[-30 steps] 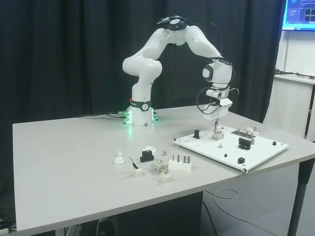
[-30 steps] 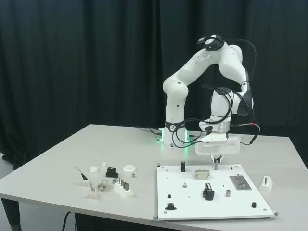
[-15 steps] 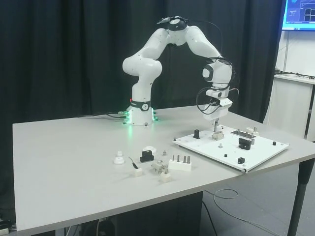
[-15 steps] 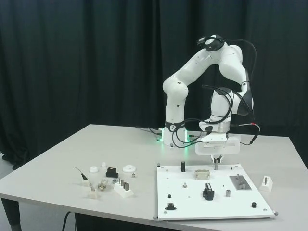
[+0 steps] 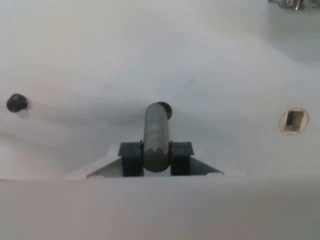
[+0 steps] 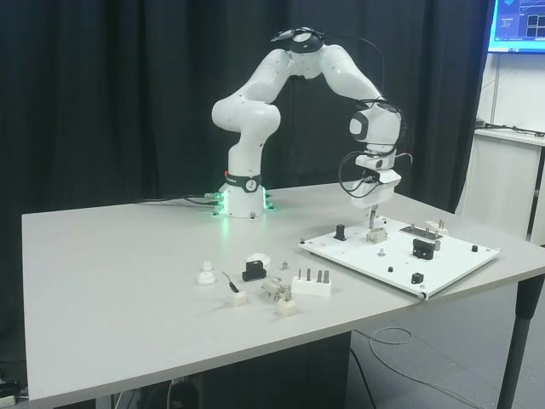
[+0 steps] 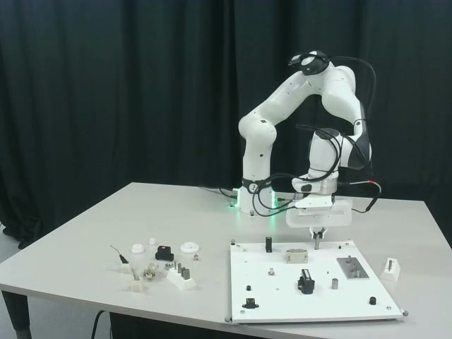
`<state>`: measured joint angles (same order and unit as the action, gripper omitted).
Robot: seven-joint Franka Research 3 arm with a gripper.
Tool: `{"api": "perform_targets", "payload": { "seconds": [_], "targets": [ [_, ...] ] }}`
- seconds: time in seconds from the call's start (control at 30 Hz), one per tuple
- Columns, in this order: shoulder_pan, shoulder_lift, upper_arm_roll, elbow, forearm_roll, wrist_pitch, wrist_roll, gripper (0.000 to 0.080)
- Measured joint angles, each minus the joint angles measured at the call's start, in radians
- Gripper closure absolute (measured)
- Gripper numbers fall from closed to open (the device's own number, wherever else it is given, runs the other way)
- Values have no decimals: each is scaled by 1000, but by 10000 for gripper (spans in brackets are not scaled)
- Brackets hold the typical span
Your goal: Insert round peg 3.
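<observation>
so the gripper [image 5: 156, 159] is clamped on the round peg [image 5: 156, 131], its tip seemingly at a hole in the white board [image 5: 100, 60].

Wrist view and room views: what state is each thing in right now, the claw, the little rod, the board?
Claw: shut on the round peg.
Round peg: upright, lower end at a hole in the white board.
White board: flat on the grey table.
Arm base light: glowing green.

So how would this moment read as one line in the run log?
gripper: shut on round peg | peg: upright, tip at hole | white board: under peg
</observation>
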<state>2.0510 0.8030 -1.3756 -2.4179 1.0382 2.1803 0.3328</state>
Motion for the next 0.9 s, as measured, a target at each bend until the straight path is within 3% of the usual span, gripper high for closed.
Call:
{"api": "perform_targets", "payload": {
  "seconds": [0.9],
  "targets": [
    [5, 1, 0, -5, 2, 11, 11, 691]
  ]
}}
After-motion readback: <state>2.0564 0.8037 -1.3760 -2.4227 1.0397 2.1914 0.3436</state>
